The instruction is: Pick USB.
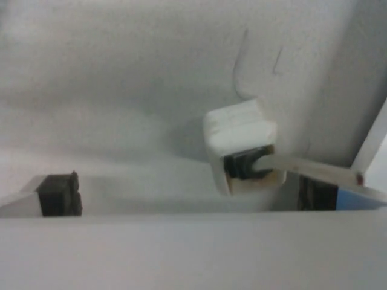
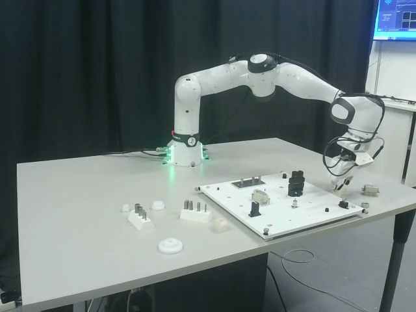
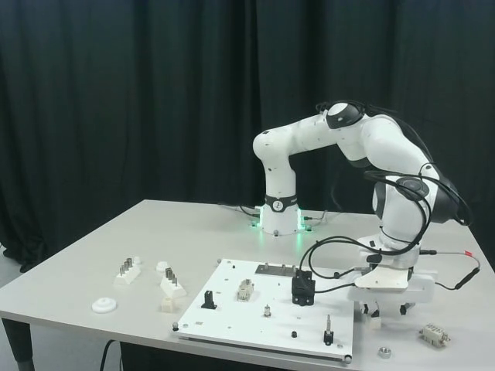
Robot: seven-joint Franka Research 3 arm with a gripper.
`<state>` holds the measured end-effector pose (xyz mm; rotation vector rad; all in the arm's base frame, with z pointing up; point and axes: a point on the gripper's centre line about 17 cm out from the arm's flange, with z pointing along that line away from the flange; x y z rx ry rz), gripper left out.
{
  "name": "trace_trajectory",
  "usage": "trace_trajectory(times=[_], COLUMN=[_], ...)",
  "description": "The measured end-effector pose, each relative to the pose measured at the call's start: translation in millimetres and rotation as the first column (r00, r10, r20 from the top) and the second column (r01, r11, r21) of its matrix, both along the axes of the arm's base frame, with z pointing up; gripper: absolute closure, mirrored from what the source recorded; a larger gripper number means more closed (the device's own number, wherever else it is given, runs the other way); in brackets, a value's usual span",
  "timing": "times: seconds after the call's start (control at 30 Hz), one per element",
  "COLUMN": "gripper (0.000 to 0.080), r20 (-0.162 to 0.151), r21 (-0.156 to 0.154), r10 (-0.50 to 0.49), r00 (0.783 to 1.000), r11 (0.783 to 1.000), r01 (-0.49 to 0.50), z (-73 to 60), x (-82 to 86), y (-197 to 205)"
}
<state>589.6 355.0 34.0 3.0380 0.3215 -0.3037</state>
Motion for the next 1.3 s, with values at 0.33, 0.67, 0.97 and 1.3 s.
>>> trace_trajectory(times=[0.33, 0.67, 0.97, 1.3], gripper=[0.0003, 0.0140, 0.0320, 0.0514], r20=[0.004, 0.003, 0.003, 0.003], r21=[0.001, 0.003, 0.005, 0.014], r10=[-0.012, -0.012, -0.007, -0.004], r00=[1.000, 1.000, 1.000, 1.000], r11=[1.000, 1.000, 1.000, 1.000], r01=[0.012, 0.012, 0.007, 0.004], z=[0.0, -0.5, -0.3, 3.0], x=[5.7, 8.3, 8.3, 7.9], y=[-7.6, -11.9, -11.1, -6.5])
